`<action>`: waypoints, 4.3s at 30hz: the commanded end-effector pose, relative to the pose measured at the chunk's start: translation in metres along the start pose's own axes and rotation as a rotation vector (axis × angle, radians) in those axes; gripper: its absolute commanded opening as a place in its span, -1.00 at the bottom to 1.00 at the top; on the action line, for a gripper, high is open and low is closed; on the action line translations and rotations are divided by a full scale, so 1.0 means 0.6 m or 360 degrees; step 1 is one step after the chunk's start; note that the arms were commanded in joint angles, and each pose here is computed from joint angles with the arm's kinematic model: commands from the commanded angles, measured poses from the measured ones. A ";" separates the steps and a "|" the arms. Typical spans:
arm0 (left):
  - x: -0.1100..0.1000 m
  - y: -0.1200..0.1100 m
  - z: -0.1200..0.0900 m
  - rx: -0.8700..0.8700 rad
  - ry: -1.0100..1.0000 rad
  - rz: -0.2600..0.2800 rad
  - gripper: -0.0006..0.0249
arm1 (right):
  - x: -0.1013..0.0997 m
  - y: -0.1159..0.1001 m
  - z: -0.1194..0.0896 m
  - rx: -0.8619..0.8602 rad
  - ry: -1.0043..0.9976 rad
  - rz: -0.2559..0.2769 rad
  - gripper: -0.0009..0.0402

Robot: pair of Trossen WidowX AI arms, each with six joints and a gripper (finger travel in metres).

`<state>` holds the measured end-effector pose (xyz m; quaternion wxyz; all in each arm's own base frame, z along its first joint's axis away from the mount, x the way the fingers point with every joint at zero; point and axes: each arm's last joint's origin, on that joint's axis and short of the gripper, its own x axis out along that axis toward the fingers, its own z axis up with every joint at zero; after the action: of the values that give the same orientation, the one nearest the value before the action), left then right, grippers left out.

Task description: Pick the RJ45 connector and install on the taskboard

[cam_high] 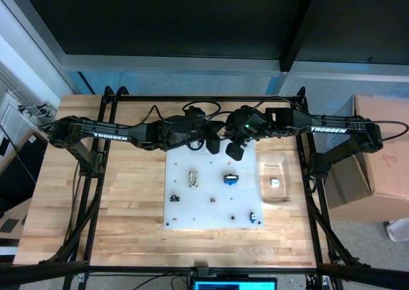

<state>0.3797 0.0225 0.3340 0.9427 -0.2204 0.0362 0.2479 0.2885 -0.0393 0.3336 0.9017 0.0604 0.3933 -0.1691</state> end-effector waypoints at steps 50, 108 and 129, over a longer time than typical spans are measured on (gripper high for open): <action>-0.015 0.001 -0.012 0.0228 0.0292 -0.0235 0.13 | -0.089 0.250 -0.317 -0.0385 -0.0291 0.0513 -0.96; -0.015 0.001 -0.012 0.0228 0.0292 -0.0236 0.13 | -0.027 0.281 -0.423 -0.0539 -0.0258 0.0534 -0.96; -0.015 0.001 -0.012 0.0228 0.0292 -0.0236 0.13 | -0.022 0.277 -0.425 -0.0531 -0.0248 0.0502 -0.96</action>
<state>0.3720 0.0157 0.3287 0.9645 -0.1764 0.1233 0.1532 0.1636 0.1815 0.1663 0.9431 -0.0413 0.3277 0.0387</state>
